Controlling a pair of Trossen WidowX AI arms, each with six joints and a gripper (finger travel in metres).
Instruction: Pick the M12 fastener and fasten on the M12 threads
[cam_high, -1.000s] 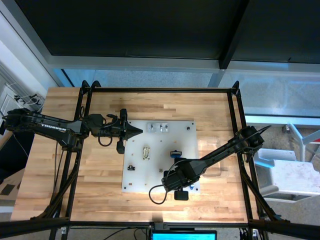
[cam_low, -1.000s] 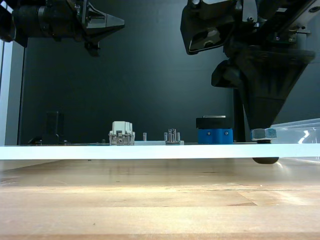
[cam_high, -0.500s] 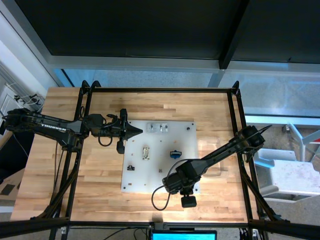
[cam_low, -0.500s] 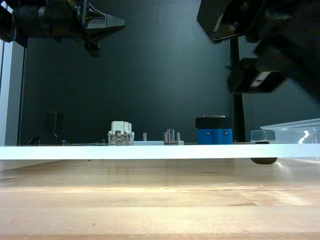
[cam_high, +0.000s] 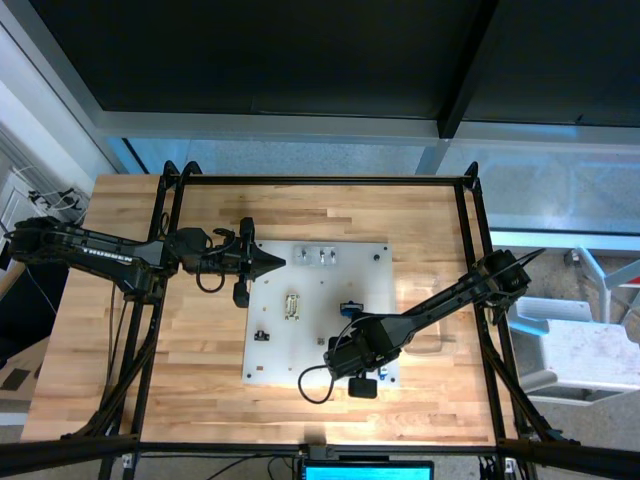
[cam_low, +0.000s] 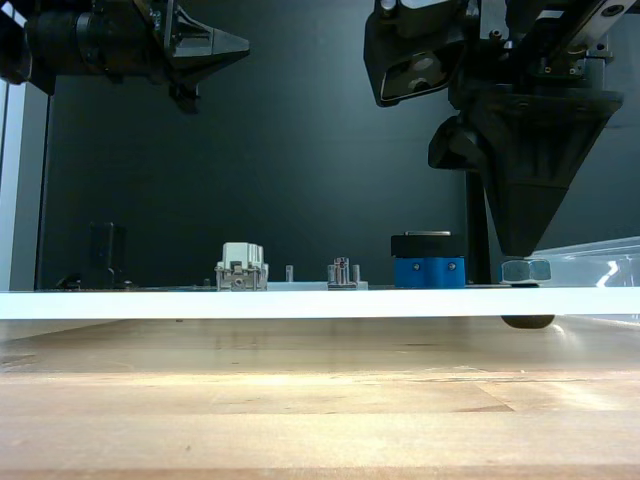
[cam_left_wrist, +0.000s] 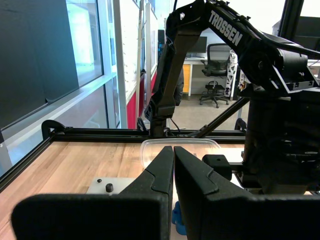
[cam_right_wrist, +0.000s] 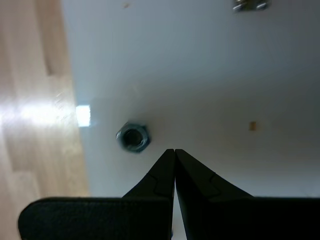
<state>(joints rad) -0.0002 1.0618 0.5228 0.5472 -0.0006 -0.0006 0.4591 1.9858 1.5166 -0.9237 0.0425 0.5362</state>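
One silver nut (cam_low: 526, 269) sits at the near right edge of the white board (cam_high: 300, 355), low against the surface. In the right wrist view its bore looks dark, as if filled. No ribs of the black stud show beneath it in the low view, so I judge the nut to be on its stud and run well down. How tight it is cannot be read.

The right gripper (cam_right_wrist: 174, 150) points straight down just above the nut. Its fingers are pressed together with nothing between them, and the nut lies beside the tips, apart from them. Picking and placing therefore look done. What may be left is a last turn or two to snug the nut, or simply lifting the arm away; I cannot tell which.

Just right of the board lies the clear tray (cam_low: 598, 262). In the low view the nut seems to stand against its front wall, but the high view puts the gripper over the board's edge, not over the tray. Nothing shows inside the tray, though the right arm crosses part of it.

The left gripper (cam_low: 238, 43) hangs high over the board's far left edge, fingers closed on nothing.
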